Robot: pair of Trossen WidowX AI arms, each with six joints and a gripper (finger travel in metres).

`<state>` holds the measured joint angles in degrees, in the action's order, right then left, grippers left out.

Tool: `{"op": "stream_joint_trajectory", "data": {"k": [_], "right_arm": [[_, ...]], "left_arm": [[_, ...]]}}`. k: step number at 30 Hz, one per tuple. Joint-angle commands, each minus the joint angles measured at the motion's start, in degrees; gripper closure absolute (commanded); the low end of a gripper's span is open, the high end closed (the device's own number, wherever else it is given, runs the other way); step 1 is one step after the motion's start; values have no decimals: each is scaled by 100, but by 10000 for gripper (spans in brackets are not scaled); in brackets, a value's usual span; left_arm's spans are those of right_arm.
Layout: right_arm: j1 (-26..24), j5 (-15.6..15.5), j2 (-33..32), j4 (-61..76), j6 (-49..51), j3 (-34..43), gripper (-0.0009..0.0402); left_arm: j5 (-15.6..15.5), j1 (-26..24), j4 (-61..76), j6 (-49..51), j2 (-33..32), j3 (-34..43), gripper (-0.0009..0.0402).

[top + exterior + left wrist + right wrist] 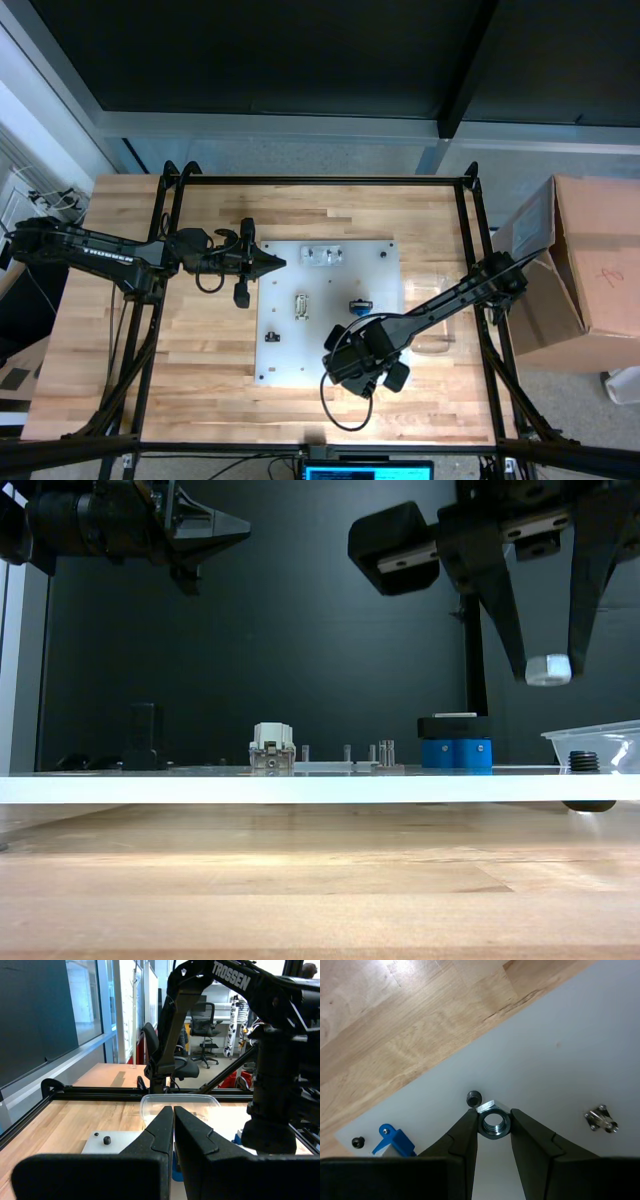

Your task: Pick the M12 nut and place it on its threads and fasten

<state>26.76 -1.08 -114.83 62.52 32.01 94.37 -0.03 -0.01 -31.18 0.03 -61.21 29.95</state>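
The silver M12 nut [548, 669] hangs in the air, held flat between the fingers of my right gripper [547, 672], which is shut on it. It is well above the white board [300, 350] and a little left of the black ribbed stud [583, 762]. The stud is bare, its ribs showing. In the right wrist view the nut [494, 1125] is pinched by two opposite flats, and the stud [474, 1097] shows just beside it, far below. My left gripper [275, 262] hovers high over the board's far left edge with its fingers [162, 1127] pressed together on nothing.
A clear tray [600, 742] stands behind the stud, at the board's right side. A blue part [456, 752] and a white connector [272, 750] sit mid-board. A cardboard box [585, 270] stands right of the table. A black frame rings the table.
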Motion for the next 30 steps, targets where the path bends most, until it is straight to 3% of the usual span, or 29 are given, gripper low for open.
{"op": "stream_joint_trajectory", "data": {"k": [1,30], "right_arm": [[37,0,-33,0,2,-33,380],[92,-13,-273,-365,-9,-424,380]], "left_arm": [[2,0,-2,0,0,0,393],[2,0,-2,0,0,0,393]]}}
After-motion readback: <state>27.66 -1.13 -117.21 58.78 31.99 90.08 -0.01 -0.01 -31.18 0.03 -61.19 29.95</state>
